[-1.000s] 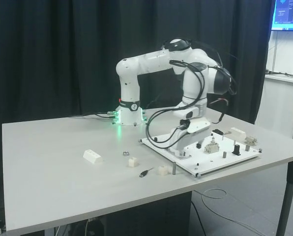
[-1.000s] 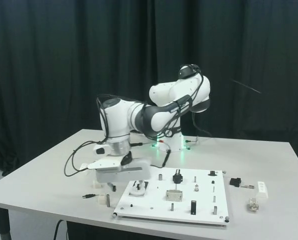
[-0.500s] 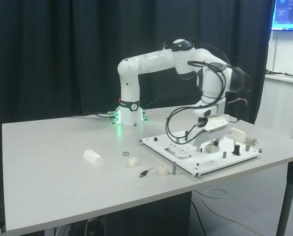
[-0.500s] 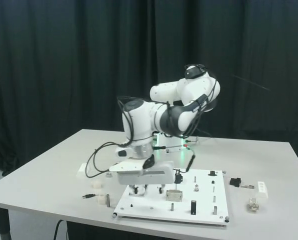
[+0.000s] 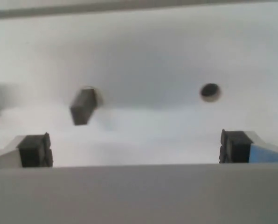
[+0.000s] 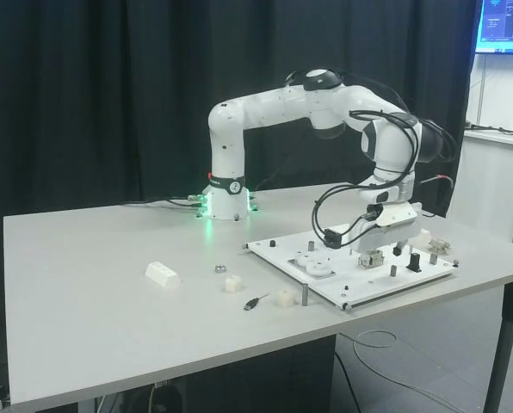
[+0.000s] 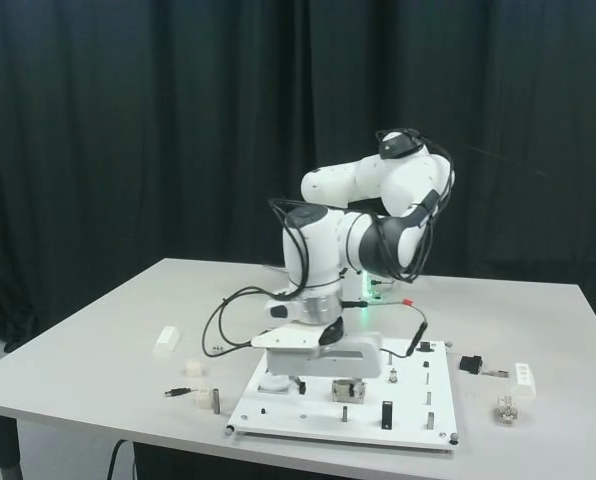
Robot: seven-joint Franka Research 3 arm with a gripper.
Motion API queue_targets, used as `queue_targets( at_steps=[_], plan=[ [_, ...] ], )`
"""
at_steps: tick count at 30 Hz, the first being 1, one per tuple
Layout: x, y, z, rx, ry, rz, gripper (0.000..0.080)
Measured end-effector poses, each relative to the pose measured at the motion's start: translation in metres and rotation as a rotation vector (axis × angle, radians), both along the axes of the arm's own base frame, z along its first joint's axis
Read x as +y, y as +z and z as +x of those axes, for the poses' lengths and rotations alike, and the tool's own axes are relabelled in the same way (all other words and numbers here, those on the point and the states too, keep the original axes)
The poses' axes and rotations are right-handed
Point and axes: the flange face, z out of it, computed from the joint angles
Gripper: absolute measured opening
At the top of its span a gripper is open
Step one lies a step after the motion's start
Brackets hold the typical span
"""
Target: Remove square peg 3.
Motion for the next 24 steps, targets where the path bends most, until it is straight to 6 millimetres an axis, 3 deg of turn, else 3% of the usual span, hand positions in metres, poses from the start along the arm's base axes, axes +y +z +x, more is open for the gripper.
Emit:
queue_targets(
  at_steps=[13, 24],
  plan=[
    [0.031, -0.017, -0.001, -0.026, 0.006, -0.029, 0.0800],
    [0.037, -0.024, -0.002, -0.030, 0.022, -0.059, 0.0800]
  ],
)
